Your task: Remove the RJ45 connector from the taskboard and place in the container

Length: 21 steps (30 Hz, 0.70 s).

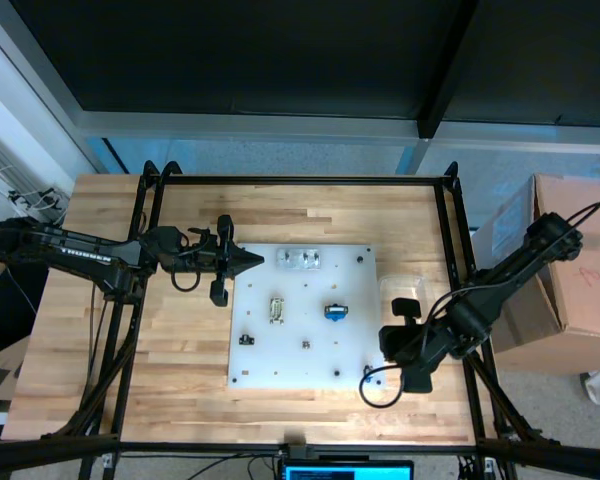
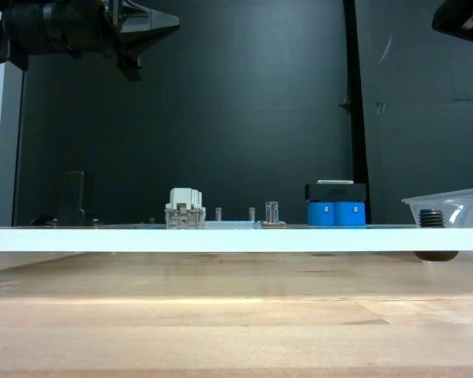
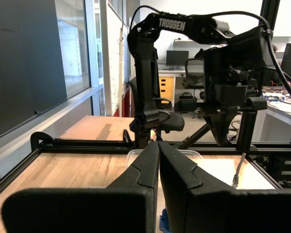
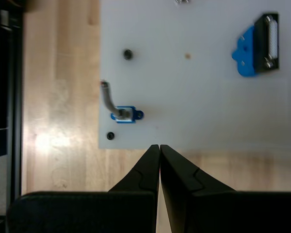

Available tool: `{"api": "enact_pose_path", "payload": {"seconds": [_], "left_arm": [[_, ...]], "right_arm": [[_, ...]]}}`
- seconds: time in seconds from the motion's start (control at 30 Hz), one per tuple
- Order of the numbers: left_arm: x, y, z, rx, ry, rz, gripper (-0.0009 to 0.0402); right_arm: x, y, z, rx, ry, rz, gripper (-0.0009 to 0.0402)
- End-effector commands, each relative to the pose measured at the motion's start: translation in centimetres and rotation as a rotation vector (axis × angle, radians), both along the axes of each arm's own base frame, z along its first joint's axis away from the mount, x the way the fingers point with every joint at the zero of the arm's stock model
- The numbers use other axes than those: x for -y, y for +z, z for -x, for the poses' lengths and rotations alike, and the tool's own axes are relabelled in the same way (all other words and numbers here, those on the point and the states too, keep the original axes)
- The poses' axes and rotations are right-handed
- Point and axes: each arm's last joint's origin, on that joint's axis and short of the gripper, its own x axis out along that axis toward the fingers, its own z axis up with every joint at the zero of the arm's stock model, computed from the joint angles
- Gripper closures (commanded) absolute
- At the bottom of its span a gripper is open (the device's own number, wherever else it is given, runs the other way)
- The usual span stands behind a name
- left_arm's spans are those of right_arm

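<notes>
The white taskboard [image 1: 280, 370] lies mid-table. A clear piece [image 1: 302, 260] sits on its far part; it looks like the seated RJ45 connector, though I cannot tell for sure. My left gripper [image 1: 248, 260] hovers high at the board's left edge, pointing right, shut and empty; its fingertips [image 3: 155, 148] meet. My right gripper [image 1: 392, 345] hangs just off the board's right edge, pointing down, shut on nothing, with its fingertips [image 4: 157, 150] over bare wood. The clear container [image 1: 400, 290] stands by the board's right edge, just beyond the right gripper.
On the board are a beige connector [image 1: 277, 310], a blue D-sub connector [image 4: 257, 43] and a small blue clip with a short cable [image 4: 123, 114]. A black frame [image 1: 450, 250] rings the table. A cardboard box [image 1: 570, 270] stands at the right.
</notes>
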Motion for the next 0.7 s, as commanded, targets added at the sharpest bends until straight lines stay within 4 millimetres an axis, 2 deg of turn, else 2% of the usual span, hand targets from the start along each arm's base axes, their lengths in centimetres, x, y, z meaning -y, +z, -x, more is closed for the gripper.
{"api": "enact_pose_path", "payload": {"seconds": [0.03,0.27,0.7], "left_arm": [[0.0,0.0,0.0,0.000,0.000,0.000,0.0393],[0.0,0.0,0.0,0.000,0.000,0.000,0.0393],[0.0,0.0,0.0,0.000,0.000,0.000,0.0393]], "right_arm": [[-0.4,0.1,-0.4,-0.052,-0.042,0.017,0.0393],[-1.6,0.0,-1.5,-0.093,-0.065,-0.010,0.0380],[-2.9,-2.0,-2.8,-0.081,-0.093,0.042,0.0229]]}}
